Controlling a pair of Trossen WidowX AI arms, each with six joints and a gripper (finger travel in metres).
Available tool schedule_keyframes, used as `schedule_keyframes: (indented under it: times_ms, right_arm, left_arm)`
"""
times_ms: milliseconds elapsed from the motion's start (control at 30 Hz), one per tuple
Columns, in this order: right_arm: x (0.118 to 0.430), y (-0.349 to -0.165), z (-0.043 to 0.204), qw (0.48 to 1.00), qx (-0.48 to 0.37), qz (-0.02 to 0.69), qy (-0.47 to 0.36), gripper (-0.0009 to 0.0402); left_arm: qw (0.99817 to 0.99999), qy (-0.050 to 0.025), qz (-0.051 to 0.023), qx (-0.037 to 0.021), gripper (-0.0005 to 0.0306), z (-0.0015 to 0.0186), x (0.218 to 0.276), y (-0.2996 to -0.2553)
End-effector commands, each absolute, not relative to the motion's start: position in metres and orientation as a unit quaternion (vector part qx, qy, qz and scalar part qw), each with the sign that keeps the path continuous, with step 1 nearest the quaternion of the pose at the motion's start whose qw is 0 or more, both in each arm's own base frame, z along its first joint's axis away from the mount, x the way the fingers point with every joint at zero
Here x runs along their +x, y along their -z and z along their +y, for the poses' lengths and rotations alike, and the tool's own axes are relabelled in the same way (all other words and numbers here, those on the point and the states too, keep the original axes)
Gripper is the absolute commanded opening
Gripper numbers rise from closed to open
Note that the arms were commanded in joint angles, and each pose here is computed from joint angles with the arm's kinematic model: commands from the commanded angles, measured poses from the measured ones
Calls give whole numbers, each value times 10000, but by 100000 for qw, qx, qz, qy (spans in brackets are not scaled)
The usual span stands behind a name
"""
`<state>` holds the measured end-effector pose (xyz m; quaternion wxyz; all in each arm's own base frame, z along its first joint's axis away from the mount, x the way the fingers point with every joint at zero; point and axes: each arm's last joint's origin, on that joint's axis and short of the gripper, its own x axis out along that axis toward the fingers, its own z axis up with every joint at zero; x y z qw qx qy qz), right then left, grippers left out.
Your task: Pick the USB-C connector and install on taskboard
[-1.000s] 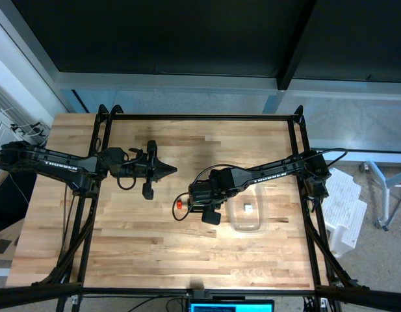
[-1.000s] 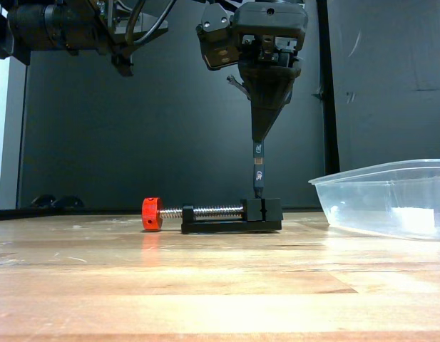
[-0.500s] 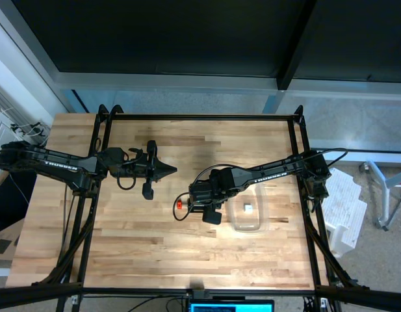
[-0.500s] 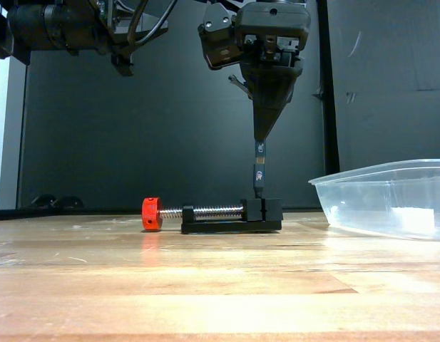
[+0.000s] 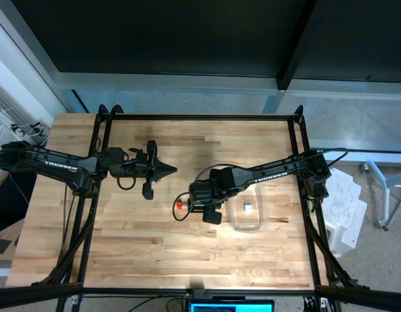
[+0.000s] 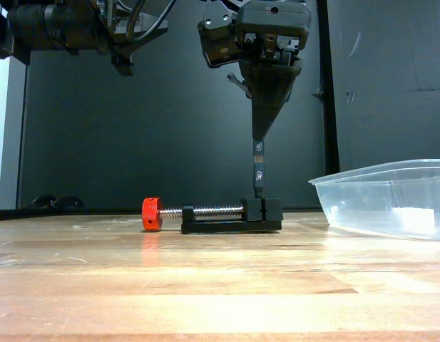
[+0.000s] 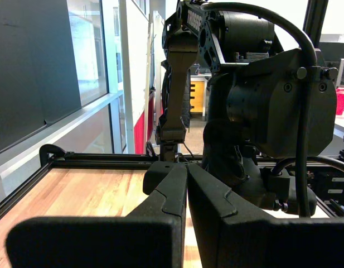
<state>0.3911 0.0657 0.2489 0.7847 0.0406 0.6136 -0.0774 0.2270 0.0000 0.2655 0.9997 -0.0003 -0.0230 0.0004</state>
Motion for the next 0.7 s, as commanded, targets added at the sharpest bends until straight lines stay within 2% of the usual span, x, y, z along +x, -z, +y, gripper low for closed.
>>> schedule_keyframes:
  times_ms: [33, 700]
  right_arm:
    - [3913, -2486, 657, 78561, 3766, 61298, 7522, 0]
    - [3909, -2439, 659, 78462, 3523, 61484, 7138, 0]
  left_arm:
    - [99973, -37, -2336, -29, 0, 1, 2270, -2657]
    - [99973, -18, -2336, -29, 0, 0, 2270, -2657]
